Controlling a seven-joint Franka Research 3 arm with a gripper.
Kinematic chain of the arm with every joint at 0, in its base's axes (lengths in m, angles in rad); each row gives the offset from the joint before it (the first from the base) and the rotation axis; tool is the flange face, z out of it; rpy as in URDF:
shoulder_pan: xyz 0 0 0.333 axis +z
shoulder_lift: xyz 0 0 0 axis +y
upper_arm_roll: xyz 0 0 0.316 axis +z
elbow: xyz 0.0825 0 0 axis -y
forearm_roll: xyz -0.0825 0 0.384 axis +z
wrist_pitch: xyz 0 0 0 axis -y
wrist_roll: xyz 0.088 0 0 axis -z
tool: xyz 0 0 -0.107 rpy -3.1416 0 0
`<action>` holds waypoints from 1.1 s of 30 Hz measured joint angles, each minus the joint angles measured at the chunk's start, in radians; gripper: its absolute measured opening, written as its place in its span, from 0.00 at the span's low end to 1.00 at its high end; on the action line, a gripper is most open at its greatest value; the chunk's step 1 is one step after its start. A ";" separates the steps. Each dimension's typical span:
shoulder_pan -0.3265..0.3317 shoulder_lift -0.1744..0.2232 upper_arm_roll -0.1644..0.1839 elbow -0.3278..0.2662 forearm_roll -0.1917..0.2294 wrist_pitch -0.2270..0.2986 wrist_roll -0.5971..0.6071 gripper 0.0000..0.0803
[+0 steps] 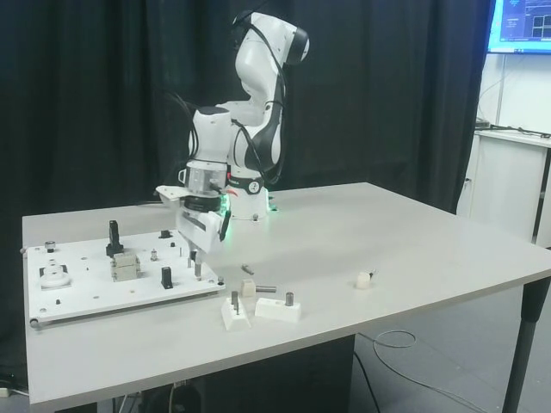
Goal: Insert square peg 4.
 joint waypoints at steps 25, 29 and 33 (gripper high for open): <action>0.004 0.000 0.009 -0.011 0.001 0.012 0.051 0.19; 0.004 0.000 0.009 -0.012 0.001 0.019 0.055 0.19; 0.003 0.002 0.009 -0.013 0.001 0.024 0.058 0.19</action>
